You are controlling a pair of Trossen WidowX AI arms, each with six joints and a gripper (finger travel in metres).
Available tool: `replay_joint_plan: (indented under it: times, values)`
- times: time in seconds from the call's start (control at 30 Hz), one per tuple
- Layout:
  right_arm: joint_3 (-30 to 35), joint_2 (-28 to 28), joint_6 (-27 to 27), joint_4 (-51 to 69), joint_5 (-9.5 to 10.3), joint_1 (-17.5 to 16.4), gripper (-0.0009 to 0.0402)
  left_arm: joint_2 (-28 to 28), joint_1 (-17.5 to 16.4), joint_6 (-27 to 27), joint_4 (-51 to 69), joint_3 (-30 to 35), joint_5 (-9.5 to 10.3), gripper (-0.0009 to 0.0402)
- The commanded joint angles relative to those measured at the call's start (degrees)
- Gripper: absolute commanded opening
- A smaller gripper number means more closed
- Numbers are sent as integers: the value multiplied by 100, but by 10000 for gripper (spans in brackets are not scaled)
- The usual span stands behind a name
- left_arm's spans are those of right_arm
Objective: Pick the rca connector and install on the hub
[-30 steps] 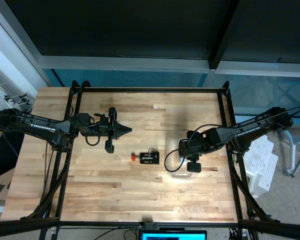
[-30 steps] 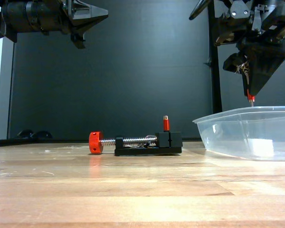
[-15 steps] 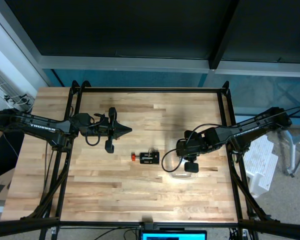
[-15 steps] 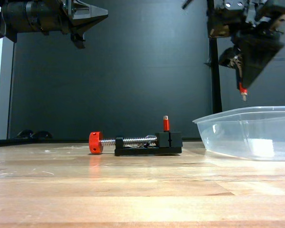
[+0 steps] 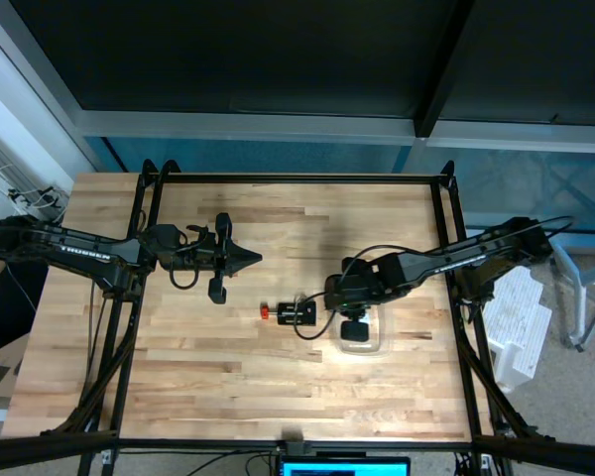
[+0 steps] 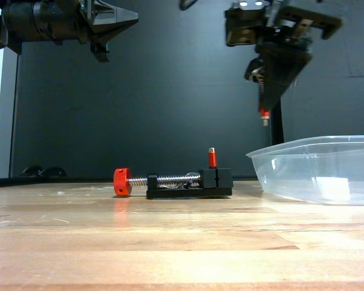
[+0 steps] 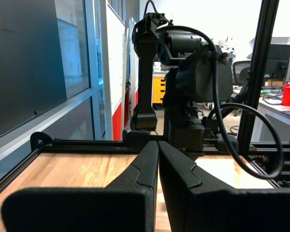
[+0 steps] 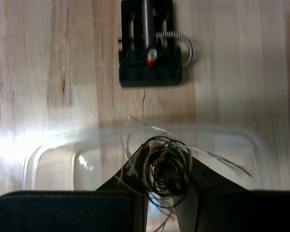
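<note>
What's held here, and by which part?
Right gripper, raised between hub and tray, pinches the rca connector by its upper end. Left gripper, parked high, holds nothing.

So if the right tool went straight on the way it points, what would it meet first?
Probably the left rim of the clear tray, under the right tool gripping the connector; depth unclear. The left tool hangs high at left.
</note>
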State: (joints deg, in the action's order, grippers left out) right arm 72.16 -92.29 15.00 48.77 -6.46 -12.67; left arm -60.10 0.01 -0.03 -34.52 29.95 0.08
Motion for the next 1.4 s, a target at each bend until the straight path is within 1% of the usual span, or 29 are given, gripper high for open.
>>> replay_joint_plan:
  times: [0.03,0.33,0.63,1.0,1.4]
  values:
    - [256,-245,-79,0,2,59,4,-2,-2,2,-2,0,-2,0]
    - [896,-881,-201,0,7,155,4,-2,0,2,-2,0,-2,0]
    - [1290,-1309,-254,-46,2,229,4,-2,0,0,-2,0,-2,0]
    - [1294,-1486,-254,-197,7,229,4,0,0,2,-2,0,-2,0]
    - [1213,-1515,-267,-304,0,229,4,0,0,2,-2,0,-2,0]
